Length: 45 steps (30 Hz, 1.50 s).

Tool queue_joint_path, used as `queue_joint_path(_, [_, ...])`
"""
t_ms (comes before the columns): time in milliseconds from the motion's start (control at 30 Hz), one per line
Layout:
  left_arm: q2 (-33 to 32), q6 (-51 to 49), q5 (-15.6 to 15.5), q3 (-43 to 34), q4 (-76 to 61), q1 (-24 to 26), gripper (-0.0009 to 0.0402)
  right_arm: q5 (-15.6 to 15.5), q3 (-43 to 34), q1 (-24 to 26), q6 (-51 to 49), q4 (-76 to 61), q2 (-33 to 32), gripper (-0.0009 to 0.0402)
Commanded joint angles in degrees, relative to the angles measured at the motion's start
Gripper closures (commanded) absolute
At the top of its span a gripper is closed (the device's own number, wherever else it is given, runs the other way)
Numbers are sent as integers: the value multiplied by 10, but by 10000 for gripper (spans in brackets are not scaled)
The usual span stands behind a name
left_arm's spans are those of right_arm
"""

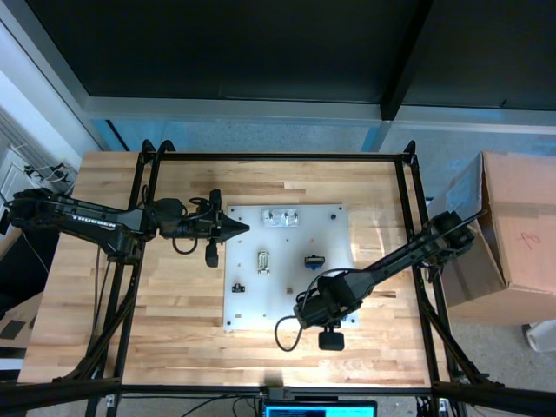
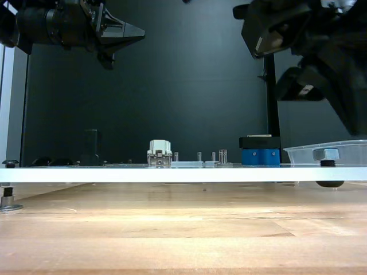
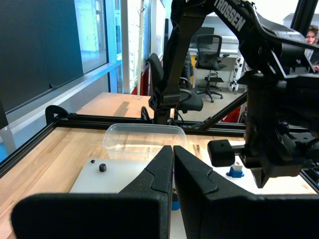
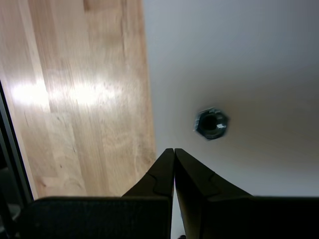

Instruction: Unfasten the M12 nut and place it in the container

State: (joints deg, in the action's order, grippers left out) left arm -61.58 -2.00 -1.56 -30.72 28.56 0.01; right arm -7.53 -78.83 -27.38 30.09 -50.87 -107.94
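Low view: nut [image 2: 325, 153] on stud [image 2: 327, 163] below clenched right pincer [image 4: 174, 149]; left pincer [image 3: 173, 148] clenched aloft.

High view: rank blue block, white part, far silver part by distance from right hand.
1. Blue block, just beyond the right hand.
2. White part, centre of board.
3. Silver part, far edge.
Left hand: over board's far-left corner. Nut on its stud.

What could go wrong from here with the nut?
1. The right end effector hangs shut and empty above the board, off to one side of the nut; lowering like this would likely miss or strike it.
2. The nut sits on its stud; pulling straight up may jam if threads are engaged.
3. The left end effector, also shut, hovers above the board's left edge, facing inward; both arms moving inward could collide.
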Motion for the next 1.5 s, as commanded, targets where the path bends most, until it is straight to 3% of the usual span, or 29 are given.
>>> queue_joint_path(33, [0,0,0,0,0,0,393,5,1,0,-11,12,-10,393])
queue_joint_path(433, [0,0,0,0,0,0,393,40,0,3,-24,4,-13,393])
queue_joint_path(467, [0,0,0,0,0,0,393,68,-1,3,-23,-10,-13,393])
queue_joint_path(533, [0,0,0,0,0,0,393,173,-10,4,23,-59,-9,393])
queue_joint_path(567, [0,0,0,0,0,0,393,211,-17,4,46,-84,-7,393])
queue_joint_path(600, [0,0,0,0,0,0,393,225,-23,3,51,-97,-4,393])
queue_joint_path(733, [0,0,0,0,0,0,393,214,-31,4,50,-102,5,393])
queue_joint_path(1000, [0,0,0,0,0,0,393,134,-31,3,58,-99,6,393])
queue_joint_path(1167, [0,0,0,0,0,0,393,74,-37,4,176,-81,6,392])
queue_joint_path(1333, [0,0,0,0,2,0,393,74,-54,4,357,-85,6,362])
queue_joint_path(1500, [0,0,0,0,0,0,393,80,-54,9,436,-80,5,295])
